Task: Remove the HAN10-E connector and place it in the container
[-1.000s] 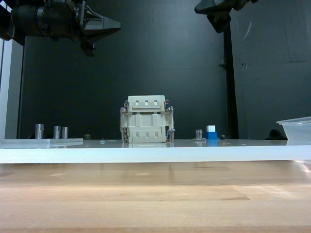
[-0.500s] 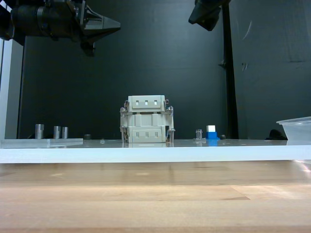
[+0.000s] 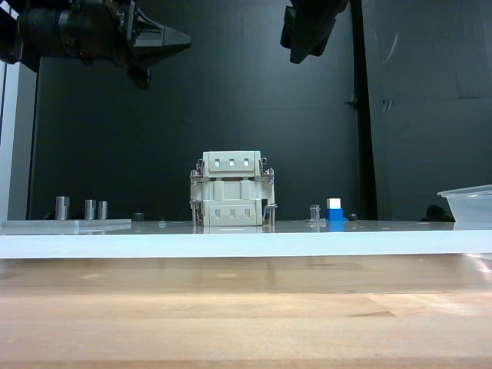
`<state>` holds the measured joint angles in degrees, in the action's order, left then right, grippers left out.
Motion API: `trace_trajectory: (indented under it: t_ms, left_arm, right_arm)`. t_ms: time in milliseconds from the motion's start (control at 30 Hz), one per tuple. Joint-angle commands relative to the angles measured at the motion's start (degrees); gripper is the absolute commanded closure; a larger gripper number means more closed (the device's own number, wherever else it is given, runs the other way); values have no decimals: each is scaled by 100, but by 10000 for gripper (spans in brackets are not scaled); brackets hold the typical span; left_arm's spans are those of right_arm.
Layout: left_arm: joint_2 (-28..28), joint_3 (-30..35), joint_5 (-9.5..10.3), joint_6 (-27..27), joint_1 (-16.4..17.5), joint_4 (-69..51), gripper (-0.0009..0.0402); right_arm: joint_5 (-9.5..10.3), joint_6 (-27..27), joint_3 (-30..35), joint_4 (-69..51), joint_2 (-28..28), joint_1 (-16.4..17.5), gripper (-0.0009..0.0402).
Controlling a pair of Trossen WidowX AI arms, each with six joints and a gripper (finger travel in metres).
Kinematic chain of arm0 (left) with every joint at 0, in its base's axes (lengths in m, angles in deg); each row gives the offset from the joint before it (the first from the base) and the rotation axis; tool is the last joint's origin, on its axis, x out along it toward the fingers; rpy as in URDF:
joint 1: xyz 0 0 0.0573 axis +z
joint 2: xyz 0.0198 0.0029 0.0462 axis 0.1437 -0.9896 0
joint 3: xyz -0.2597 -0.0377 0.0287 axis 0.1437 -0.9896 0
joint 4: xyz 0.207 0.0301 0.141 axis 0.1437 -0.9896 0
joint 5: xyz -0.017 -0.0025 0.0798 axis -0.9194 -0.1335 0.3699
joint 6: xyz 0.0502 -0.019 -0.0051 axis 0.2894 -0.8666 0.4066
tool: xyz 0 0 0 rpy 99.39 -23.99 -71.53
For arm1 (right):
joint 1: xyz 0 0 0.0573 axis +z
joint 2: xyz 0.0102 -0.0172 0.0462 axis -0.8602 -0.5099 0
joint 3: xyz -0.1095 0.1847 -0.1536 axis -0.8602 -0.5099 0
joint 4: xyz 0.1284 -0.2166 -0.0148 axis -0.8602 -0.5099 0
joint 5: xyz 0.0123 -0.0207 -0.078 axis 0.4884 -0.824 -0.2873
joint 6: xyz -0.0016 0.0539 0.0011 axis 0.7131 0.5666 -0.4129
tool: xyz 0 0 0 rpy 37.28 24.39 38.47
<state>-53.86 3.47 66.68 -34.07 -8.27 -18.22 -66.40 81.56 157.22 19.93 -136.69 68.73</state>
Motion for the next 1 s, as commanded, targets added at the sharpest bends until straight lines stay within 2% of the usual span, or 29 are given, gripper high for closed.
trace_trajectory:
  t_ms: [33, 467, 567, 700, 1000]
  left_arm:
    - [0, 2, -2, 0, 2, 2, 393]
    - [0, 2, -2, 0, 2, 2, 393]
    - [0, 2, 0, 0, 2, 0, 393]
    - [0, 2, 0, 0, 2, 0, 393]
    - [-2, 2, 0, 0, 2, 0, 393]
  right_arm:
    - [0, 4, 293, -98, -269, 96, 393]
    - [4, 122, 1735, -710, -1449, 308, 393]
    - [7, 118, 1961, -861, -1694, 341, 381]
    - [9, 133, 2107, -874, -1923, 404, 338]
    - [7, 439, 2350, -822, -2321, 531, 207]
